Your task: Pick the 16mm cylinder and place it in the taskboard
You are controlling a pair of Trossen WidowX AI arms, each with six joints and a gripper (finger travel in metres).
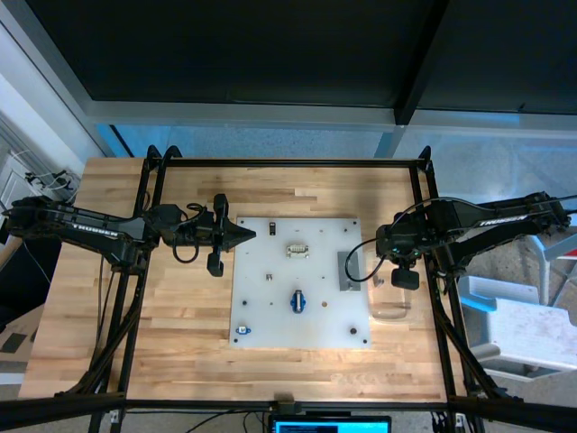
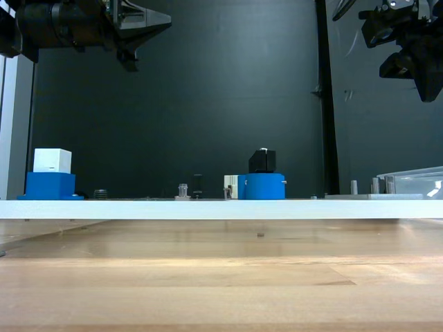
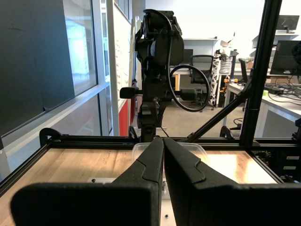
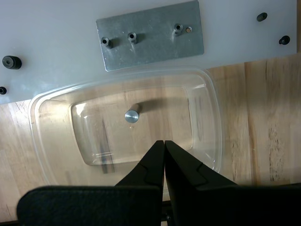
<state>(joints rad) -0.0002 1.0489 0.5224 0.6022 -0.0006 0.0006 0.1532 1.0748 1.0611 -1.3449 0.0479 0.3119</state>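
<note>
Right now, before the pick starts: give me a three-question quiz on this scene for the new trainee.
1. True or false: the tiny silvery metal 16mm cylinder sits in a hole of the flat white square taskboard.
2. Multiple choice: the right hand, fingers shut, hangs above A) the clear plastic tray; B) the taskboard's middle; C) the taskboard's left edge.
3. Fill in: the left hand, raised near the taskboard's left edge, has its fingers ____.
Key: 1 false, the cylinder sits in the clear plastic tray; 2 A; 3 shut.
</note>
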